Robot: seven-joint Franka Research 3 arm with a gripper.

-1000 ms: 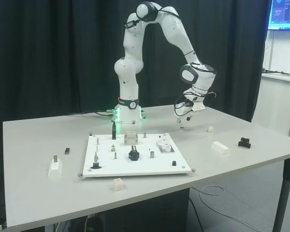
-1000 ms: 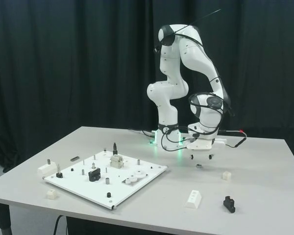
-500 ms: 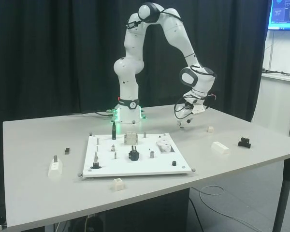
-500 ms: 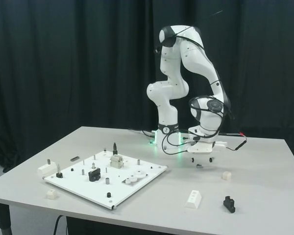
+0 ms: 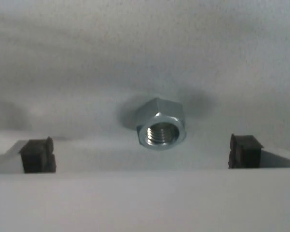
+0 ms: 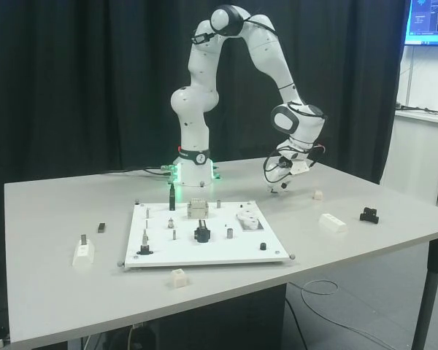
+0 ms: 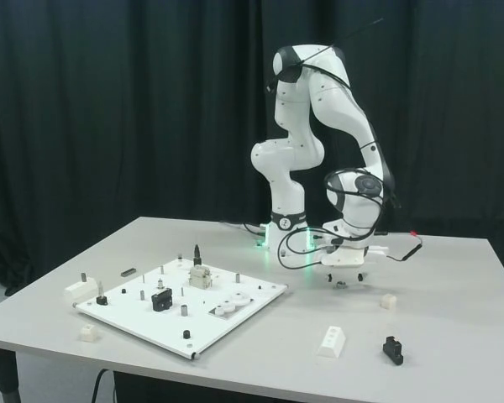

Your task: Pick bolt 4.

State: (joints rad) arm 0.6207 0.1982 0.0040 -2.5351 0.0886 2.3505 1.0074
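Note:
A small grey metal hex nut point(image 5: 160, 124) with a threaded hole lies on the grey table, to the right of the board; no bolt shows there. My gripper point(image 5: 141, 153) hangs low over it and is open, its black fingertips point(image 5: 37, 154) standing wide on either side of the nut without touching it. In the first room view the gripper point(image 6: 279, 185) is close to the table, behind the white board's right corner. In the second room view the nut point(image 7: 342, 284) sits just beneath the gripper point(image 7: 345, 276).
The white board point(image 6: 204, 246) carries several small bolts and black and grey parts. Around it lie a white block point(image 6: 333, 222), a small white cube point(image 6: 318, 195), a black part point(image 6: 369, 215), another white block point(image 6: 83, 254) and a white cube point(image 6: 178, 277).
The arm has lowered the gripper from well above the table to just over the nut. The nut has not moved.

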